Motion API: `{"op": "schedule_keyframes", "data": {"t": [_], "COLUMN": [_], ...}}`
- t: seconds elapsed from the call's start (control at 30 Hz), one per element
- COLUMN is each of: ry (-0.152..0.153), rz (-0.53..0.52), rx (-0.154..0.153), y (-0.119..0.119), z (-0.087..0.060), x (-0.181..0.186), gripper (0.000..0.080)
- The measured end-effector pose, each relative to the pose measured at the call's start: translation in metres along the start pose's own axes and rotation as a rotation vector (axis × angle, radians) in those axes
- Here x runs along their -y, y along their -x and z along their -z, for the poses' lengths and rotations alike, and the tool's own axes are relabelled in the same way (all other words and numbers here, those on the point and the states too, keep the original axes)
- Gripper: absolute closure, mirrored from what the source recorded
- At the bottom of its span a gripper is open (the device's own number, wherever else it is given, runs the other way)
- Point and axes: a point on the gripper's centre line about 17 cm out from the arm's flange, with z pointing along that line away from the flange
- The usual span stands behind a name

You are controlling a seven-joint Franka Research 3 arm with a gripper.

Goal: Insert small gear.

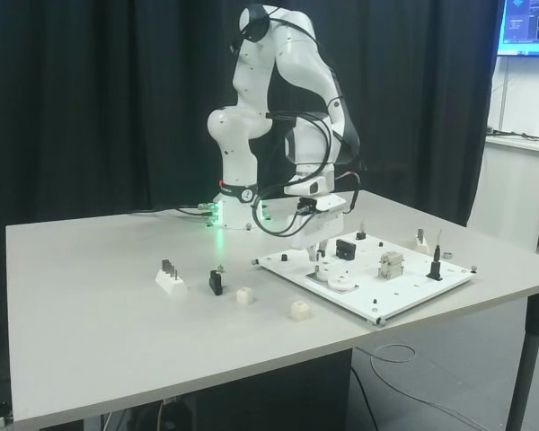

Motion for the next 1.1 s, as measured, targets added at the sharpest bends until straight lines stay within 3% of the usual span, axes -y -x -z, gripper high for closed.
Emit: {"op": "schedule_keyframes", "data": {"t": [1.1], "ry": [0.003], "rz": [0.008], "rx": [0.024], "y": [0.001], "z": [-0.011], "x": [0.000], "gripper": [0.0606]}}
